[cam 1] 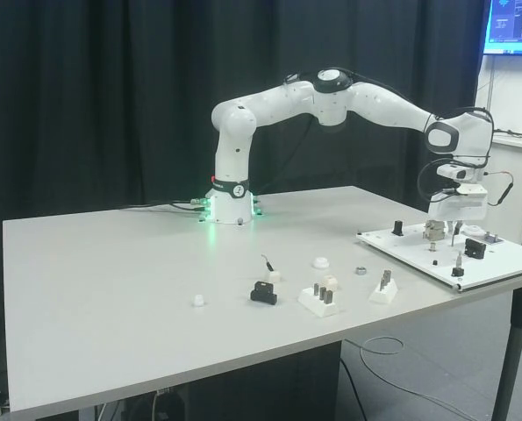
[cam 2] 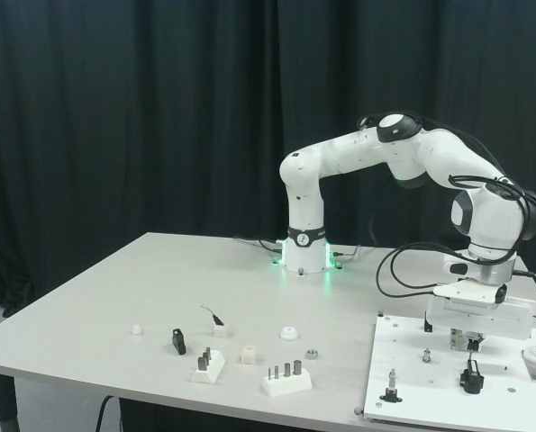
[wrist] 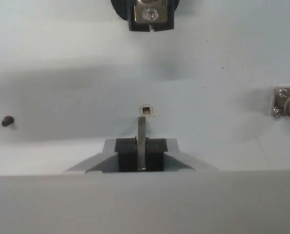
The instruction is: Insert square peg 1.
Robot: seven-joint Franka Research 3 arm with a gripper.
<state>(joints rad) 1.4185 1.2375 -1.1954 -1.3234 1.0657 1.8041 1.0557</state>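
No brand, label or readable writing shows on the arm, the board or the parts; a screen point(cam 1: 512, 26) at the first room view's 1 o'clock corner carries marks too small to read.

In the wrist view the gripper point(wrist: 141, 156) is closed on the square peg point(wrist: 141, 144), a slim metal bar pinched between the black fingertip pads point(wrist: 126, 155). The peg's lower end sits right at a small square hole ringed in white point(wrist: 146, 110) in the white board point(wrist: 62, 87); whether the tip has entered the hole cannot be told. On the board around it, a black clamp with a screw point(wrist: 148, 14) lies at 12 o'clock from the hole, a metal connector point(wrist: 287, 103) at 3 o'clock and a small black screw head point(wrist: 7, 121) at 9 o'clock.

The grey table point(cam 1: 111, 272) stands before black curtains point(cam 2: 159, 108). The white arm point(cam 2: 376, 153) reaches from its green-lit base point(cam 2: 305, 261) over the board at the table's edge. Loose on the table lie white peg holders point(cam 2: 286, 378), a black bracket point(cam 2: 177, 341) and small white caps point(cam 2: 137, 330).
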